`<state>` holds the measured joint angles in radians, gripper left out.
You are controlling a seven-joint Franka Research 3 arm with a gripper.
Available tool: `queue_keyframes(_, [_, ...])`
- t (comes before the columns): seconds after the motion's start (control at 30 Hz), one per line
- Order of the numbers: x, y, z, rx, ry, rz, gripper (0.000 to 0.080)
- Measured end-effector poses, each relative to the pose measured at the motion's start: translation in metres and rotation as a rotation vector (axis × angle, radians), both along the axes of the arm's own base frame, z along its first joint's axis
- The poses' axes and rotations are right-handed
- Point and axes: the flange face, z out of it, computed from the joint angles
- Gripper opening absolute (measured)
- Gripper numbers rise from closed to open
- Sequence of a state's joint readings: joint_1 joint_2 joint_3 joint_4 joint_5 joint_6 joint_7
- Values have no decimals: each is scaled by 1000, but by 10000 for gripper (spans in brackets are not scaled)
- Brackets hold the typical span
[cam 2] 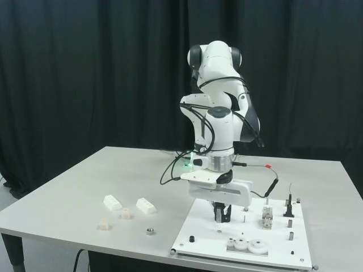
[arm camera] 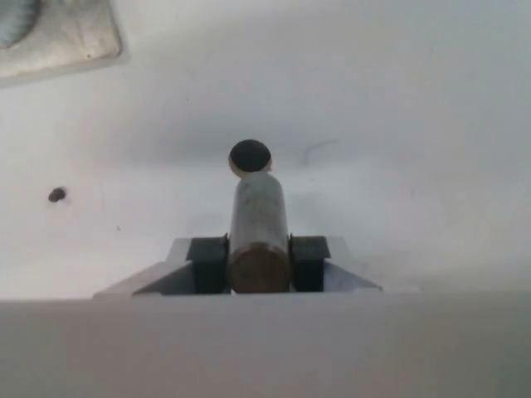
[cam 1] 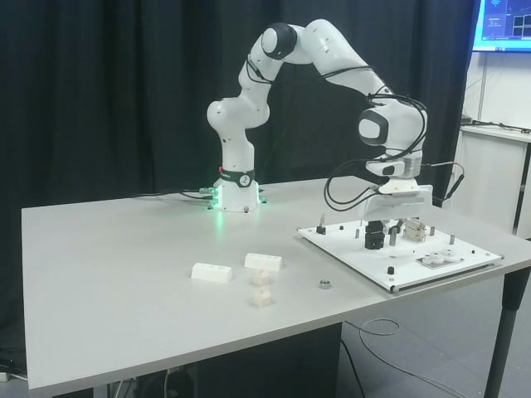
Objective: Place round peg 4.
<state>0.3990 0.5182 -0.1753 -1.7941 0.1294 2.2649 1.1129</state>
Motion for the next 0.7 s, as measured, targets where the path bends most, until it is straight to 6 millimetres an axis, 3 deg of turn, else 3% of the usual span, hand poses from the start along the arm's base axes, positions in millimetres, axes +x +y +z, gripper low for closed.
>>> queue_keyframes(0.7, [-2, 0, 0, 1, -3, 1, 152])
